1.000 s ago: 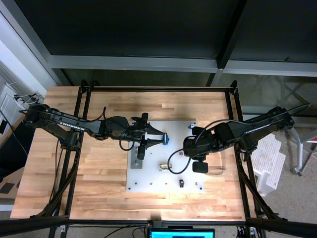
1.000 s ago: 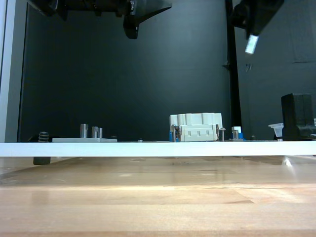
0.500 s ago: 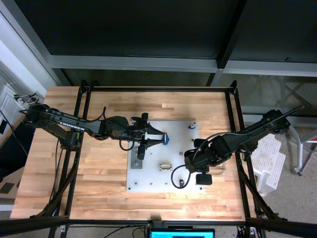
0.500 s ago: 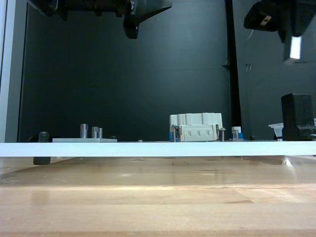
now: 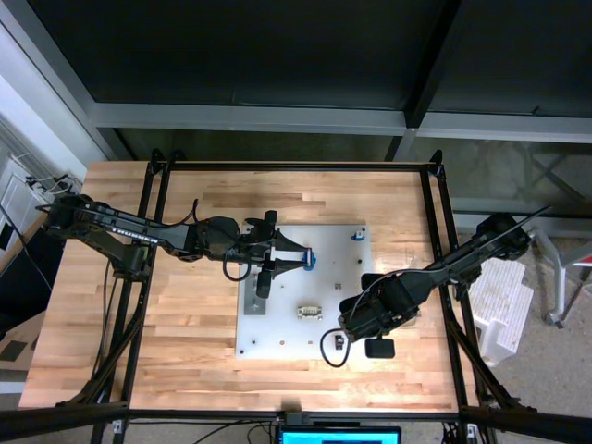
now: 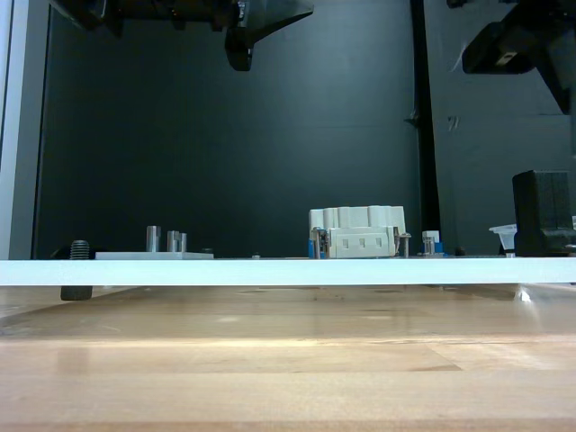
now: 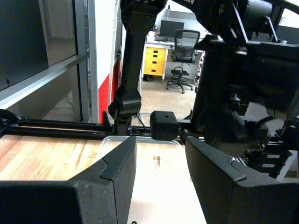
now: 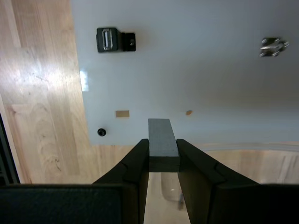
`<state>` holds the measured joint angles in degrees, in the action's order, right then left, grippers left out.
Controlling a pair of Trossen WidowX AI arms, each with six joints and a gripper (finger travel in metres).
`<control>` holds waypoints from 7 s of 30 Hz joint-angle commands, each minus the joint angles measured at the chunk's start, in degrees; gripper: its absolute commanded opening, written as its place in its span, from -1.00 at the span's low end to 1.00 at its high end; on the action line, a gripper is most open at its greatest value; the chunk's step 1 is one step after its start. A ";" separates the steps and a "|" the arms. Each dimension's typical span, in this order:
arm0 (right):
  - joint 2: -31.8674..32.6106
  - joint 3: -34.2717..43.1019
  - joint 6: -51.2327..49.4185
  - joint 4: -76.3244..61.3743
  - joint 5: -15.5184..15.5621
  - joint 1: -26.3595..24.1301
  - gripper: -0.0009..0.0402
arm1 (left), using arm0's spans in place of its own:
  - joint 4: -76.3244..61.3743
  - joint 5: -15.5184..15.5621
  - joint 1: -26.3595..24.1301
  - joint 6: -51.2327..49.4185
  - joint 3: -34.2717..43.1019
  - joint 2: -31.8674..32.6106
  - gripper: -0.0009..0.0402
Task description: Pick the 16mm bar and install on taskboard
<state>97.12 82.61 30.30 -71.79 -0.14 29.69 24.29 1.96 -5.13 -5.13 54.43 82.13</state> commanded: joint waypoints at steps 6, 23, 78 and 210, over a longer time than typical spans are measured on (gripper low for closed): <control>2.80 -0.07 2.45 0.28 0.22 2.27 -0.96 | 0.00 0.00 0.02 0.00 0.04 0.04 -0.27; 7.43 -0.09 5.25 2.82 -0.44 5.66 -0.96 | 0.00 0.00 0.02 0.00 0.04 0.04 -0.27; 8.41 -1.62 4.94 5.62 -2.86 7.58 -0.96 | 0.00 0.00 0.02 0.00 0.04 0.04 -0.27; -32.63 -19.82 -22.88 37.62 -3.65 -16.92 -0.94 | 0.00 0.00 0.02 0.00 0.04 0.04 -0.27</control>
<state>65.49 63.51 8.56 -35.75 -5.30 14.28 24.27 1.96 -5.13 -5.15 54.48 82.17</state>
